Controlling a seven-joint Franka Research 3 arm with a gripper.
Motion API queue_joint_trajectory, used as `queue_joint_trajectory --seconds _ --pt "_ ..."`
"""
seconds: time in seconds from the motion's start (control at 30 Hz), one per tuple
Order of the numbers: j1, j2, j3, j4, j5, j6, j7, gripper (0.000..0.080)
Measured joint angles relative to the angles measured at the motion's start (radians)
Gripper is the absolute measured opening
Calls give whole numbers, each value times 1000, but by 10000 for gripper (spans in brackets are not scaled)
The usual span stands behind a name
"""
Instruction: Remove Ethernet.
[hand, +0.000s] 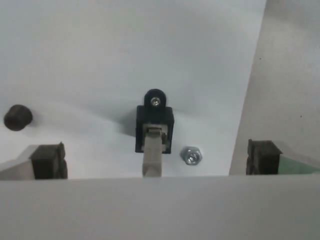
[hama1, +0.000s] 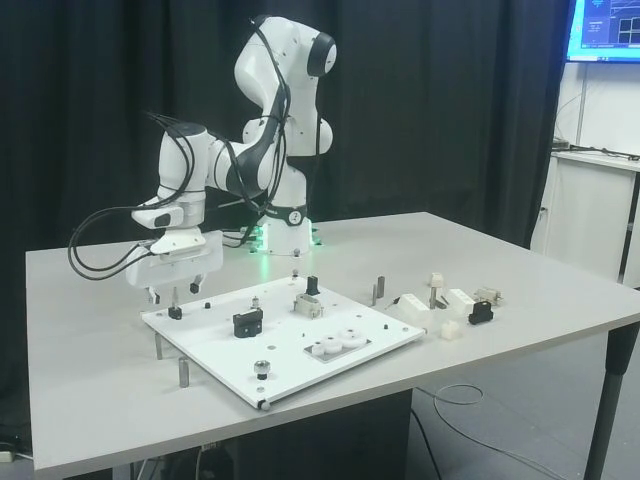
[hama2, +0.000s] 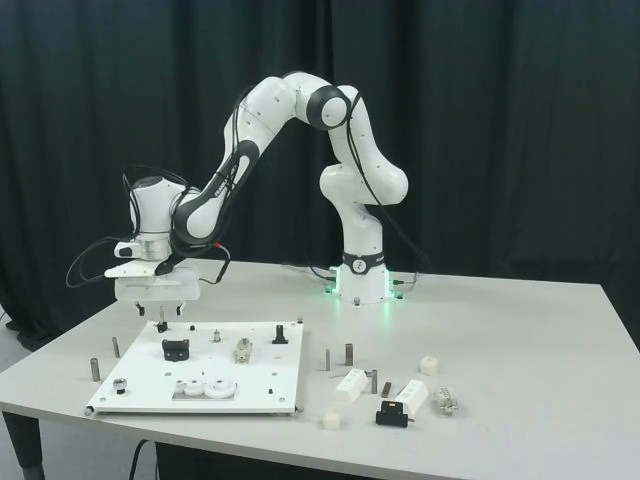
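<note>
In the wrist view a grey Ethernet plug (hand: 152, 152) sits in a small black socket (hand: 155, 125) screwed to the white board (hand: 100, 60). My gripper (hand: 155, 160) hangs right above it, open. One black fingertip (hand: 48, 161) stands on each side of the plug, well apart from it, and nothing is held. From the first room view, the gripper (hama1: 176, 293) is low over the board's far left corner, where the socket (hama1: 175, 312) stands. The second room view shows the gripper (hama2: 160, 314) just over the socket (hama2: 161, 326).
A nut (hand: 191, 156) and a black round knob (hand: 18, 117) lie close to the socket. The board (hama1: 300, 372) also carries a black holder (hama1: 247, 321) and other fittings. Loose white and black parts (hama1: 450, 300) lie on the grey table (hama1: 520, 260) to the right.
</note>
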Motion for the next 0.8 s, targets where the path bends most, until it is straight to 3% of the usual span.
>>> queue_joint_trajectory --seconds 0.8 --pt "4 21 4 -6 13 30 0 800"
